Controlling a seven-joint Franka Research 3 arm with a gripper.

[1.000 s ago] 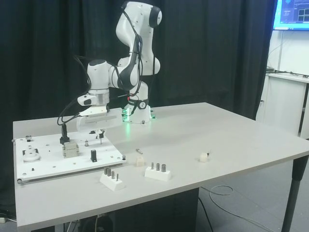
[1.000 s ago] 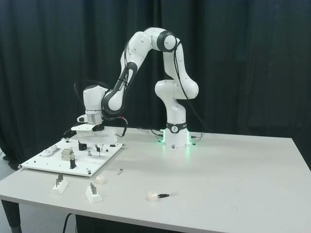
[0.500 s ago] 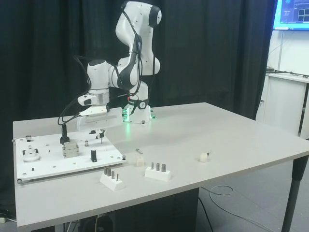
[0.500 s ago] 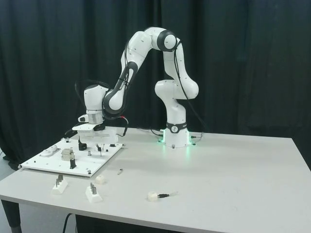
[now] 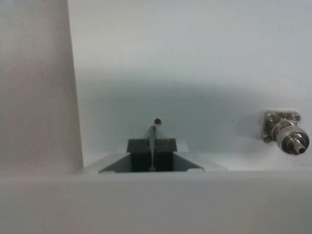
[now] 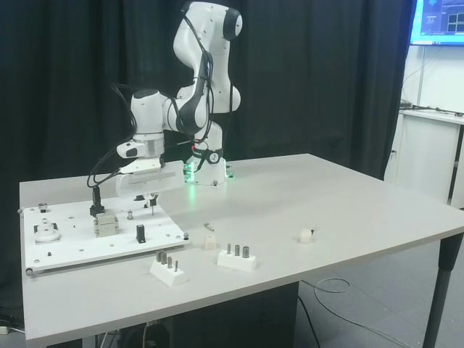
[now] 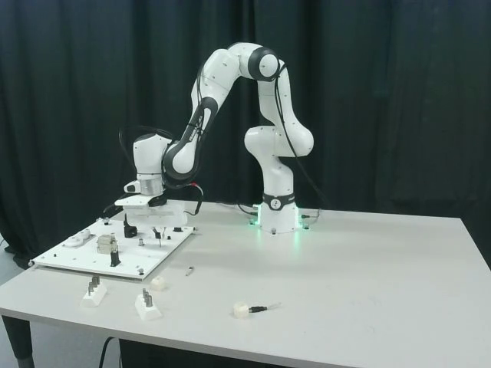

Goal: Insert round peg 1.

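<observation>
Nearest to me, spare pegs wait in their white holder. Behind it, above the white board, my gripper pinches the round peg over its hole; I judge the insertion not finished.

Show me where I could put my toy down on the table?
The widest bare patch of the grey table lies between the robot base and the far right edge. It is crowded on the white board under the gripper, and beside the peg holders at the front.
</observation>
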